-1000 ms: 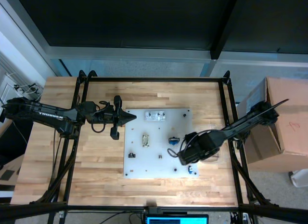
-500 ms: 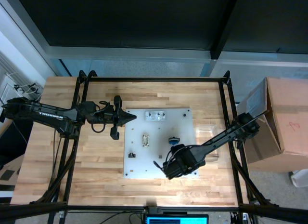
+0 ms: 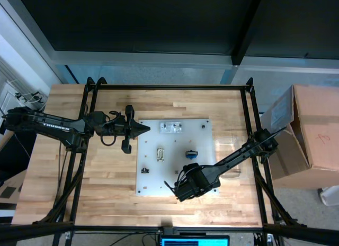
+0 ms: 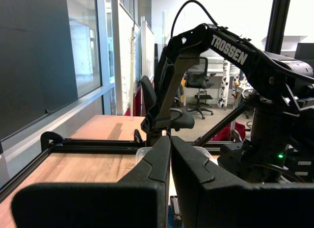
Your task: Pick the M12 nut and place it on its threads and fasten
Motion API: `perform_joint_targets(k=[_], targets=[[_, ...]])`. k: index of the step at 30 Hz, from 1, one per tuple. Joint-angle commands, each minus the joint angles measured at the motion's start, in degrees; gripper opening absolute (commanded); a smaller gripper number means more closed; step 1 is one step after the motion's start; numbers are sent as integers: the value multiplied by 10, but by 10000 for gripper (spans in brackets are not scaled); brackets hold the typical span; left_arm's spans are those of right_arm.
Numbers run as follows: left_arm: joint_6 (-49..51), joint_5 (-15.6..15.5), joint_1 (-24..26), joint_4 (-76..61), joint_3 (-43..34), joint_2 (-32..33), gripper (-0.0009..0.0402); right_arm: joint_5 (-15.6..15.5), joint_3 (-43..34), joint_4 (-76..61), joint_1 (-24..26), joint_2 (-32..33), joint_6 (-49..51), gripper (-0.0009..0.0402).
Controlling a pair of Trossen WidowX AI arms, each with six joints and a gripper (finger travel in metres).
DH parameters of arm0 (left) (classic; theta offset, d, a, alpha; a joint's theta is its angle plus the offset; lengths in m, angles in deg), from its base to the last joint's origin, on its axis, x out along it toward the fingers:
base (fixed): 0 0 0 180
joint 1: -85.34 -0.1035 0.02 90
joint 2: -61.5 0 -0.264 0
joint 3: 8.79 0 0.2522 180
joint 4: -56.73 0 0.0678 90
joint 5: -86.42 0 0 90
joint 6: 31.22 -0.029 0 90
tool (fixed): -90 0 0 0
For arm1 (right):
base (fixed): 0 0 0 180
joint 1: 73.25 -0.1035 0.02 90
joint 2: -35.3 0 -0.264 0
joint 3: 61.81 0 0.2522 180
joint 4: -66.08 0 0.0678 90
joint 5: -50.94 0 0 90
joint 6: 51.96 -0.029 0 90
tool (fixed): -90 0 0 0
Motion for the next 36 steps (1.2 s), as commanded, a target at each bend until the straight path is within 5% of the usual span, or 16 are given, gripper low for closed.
perform_joint_targets(k=[1, 36], targets=[[0, 0, 0, 1, 0, 0, 0, 2, 1, 3, 0, 6, 1, 35], [0, 0, 0, 0, 0, 1, 0, 7, 37, 51, 10, 7, 17, 35]])
